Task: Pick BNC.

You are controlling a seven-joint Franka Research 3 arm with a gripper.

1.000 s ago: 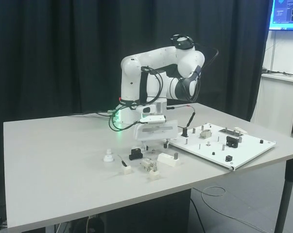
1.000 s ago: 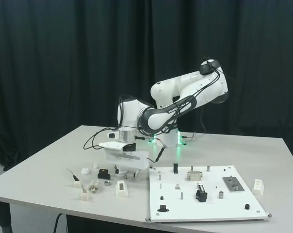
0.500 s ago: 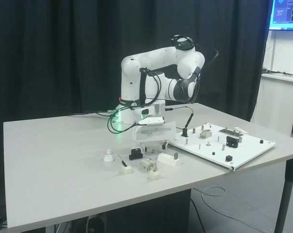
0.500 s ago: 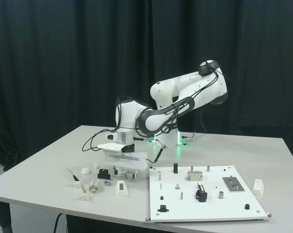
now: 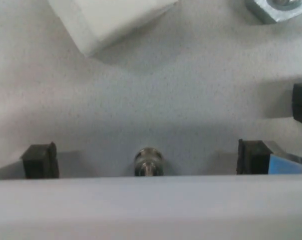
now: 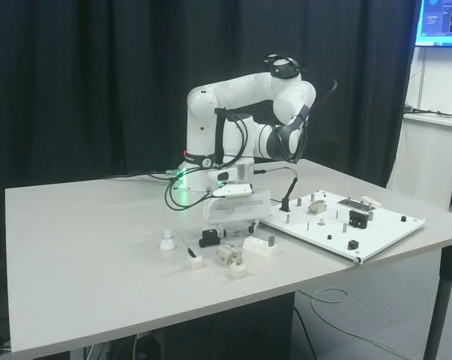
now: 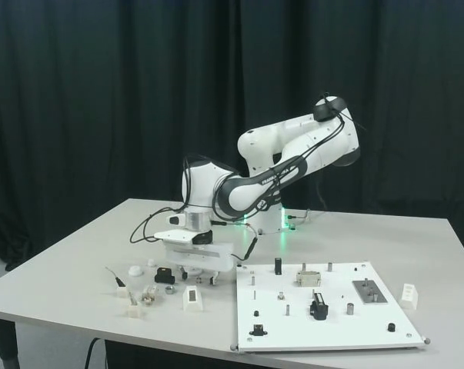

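Observation:
In the wrist view a small metal BNC connector (image 5: 148, 162) stands on the grey table, midway between my two black fingertips (image 5: 39, 160). My gripper (image 5: 146, 159) is open, low over the table, with the connector in the gap and neither finger touching it. In the room views the gripper (image 6: 229, 227) (image 7: 195, 270) hangs straight down from the white hand, just beside the loose parts near the white board's corner. The hand hides the connector there.
A white block (image 5: 105, 17) (image 7: 192, 299), a metal nut (image 5: 276, 7) and a black part (image 7: 165, 274) lie close around the gripper. The white board (image 7: 324, 330) with several mounted parts lies alongside. A white cap (image 7: 135, 270) and more small pieces lie nearer the table's front.
The hand has come down toward the table and shifted slightly away from the white board. The loose parts have not moved.

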